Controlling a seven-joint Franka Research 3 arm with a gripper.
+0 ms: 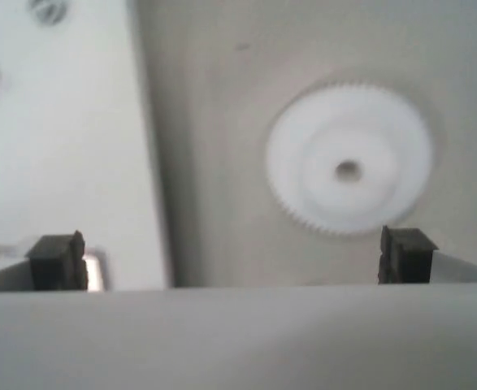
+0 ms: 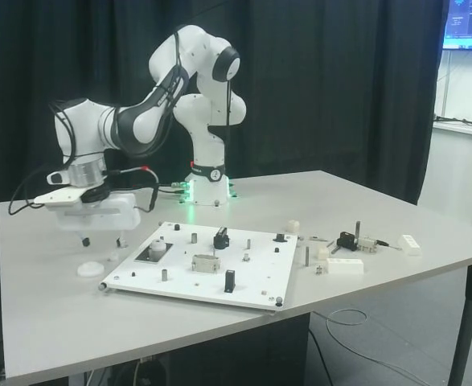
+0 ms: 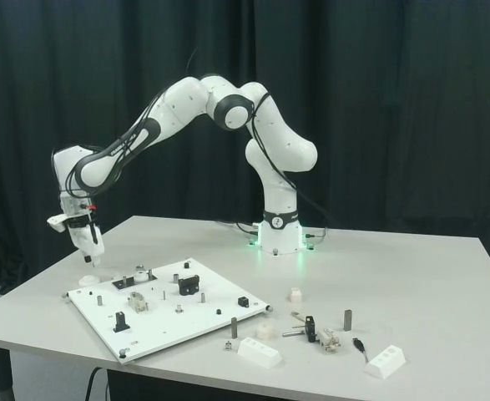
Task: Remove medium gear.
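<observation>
The medium gear (image 1: pixel 349 160) is a white toothed disc with a raised hub and a small centre hole. It lies flat on the grey table (image 1: pixel 214 122), just off the edge of the white board (image 1: pixel 59 146). In the first room view the gear (image 2: pixel 91 268) rests by the board's left corner, and in the second room view the gear (image 3: pixel 89 279) sits near the table's left edge. My gripper (image 1: pixel 231 252) hangs a little above it, open, with both black fingertips wide apart and nothing between them. The gripper (image 2: pixel 103 240) (image 3: pixel 90 257) is not touching the gear.
The white board (image 2: pixel 219 285) (image 3: pixel 169 330) carries several pegs, black blocks and a small white part. Loose parts lie to its right: white blocks (image 2: pixel 345 264) (image 3: pixel 384 360), a black connector (image 2: pixel 346 239) and an upright pin (image 3: pixel 346 319). The arm's base (image 2: pixel 203 181) stands behind the board.
</observation>
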